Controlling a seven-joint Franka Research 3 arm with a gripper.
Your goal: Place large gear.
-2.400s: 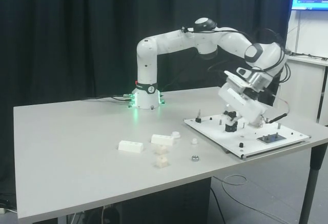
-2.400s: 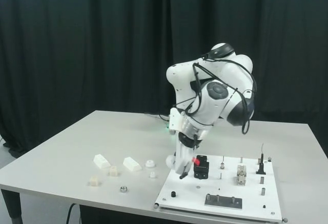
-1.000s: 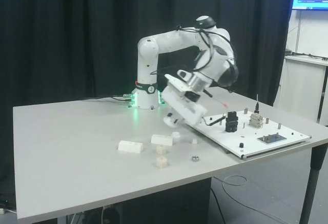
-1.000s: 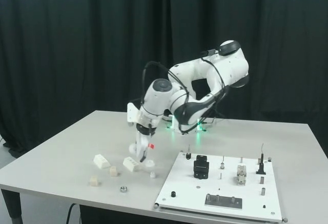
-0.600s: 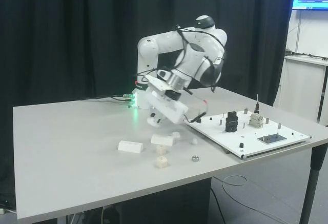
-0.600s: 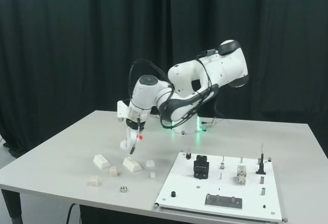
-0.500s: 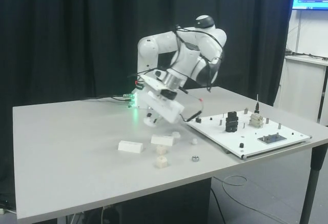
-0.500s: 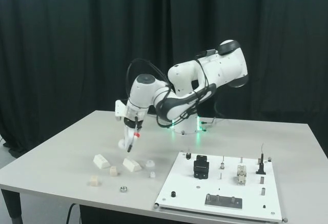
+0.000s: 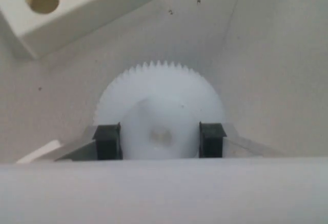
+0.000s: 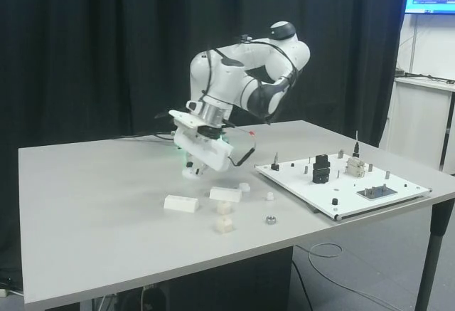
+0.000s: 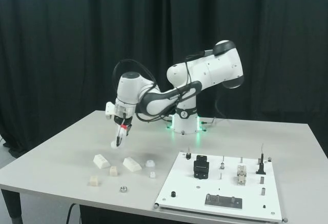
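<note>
- Clamped on the large gear [image 9: 160, 112], the gripper [image 9: 160, 141], one black pad on each side of the raised hub, toothed rim pointing out past the fingertips.
- Held clear above the grey table [image 10: 92, 190], gear flat face toward the wrist camera.
- Hanging over the loose white blocks [image 11: 132, 164], well apart from the white board [image 10: 341, 183] with its pegs.
- Likely next: across to that board, gear bore lined up over a peg.
</note>
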